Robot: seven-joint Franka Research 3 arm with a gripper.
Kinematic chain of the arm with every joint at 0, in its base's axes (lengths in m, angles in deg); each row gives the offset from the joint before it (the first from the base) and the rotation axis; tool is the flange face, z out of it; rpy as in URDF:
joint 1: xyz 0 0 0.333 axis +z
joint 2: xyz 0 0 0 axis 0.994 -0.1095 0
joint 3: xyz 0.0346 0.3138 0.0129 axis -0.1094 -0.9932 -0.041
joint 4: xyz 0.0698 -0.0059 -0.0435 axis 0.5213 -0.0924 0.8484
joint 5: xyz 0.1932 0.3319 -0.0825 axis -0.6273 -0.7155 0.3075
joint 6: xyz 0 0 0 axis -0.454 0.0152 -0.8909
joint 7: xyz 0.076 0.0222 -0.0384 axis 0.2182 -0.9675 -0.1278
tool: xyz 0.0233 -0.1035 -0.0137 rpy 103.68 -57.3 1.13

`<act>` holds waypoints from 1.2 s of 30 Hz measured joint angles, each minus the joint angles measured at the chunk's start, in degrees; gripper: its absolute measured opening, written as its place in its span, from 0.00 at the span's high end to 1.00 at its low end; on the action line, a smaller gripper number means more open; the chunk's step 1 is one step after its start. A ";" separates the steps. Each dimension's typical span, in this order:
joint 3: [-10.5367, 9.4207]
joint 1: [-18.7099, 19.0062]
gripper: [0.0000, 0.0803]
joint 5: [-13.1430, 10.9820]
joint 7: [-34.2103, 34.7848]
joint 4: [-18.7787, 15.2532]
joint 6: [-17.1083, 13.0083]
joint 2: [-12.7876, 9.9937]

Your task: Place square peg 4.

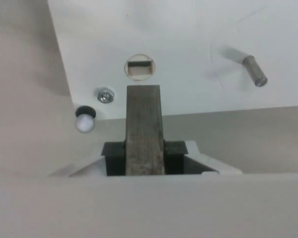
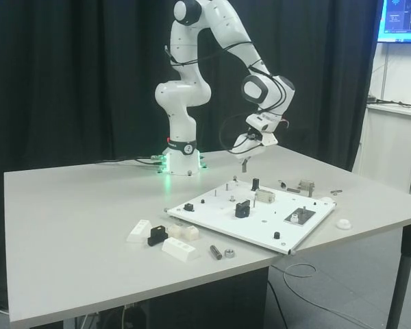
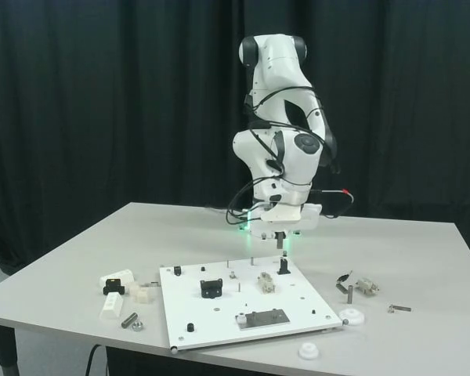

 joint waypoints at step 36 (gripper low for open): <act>-21.45 1.57 0.81 -5.27 21.81 5.02 -17.03 -4.11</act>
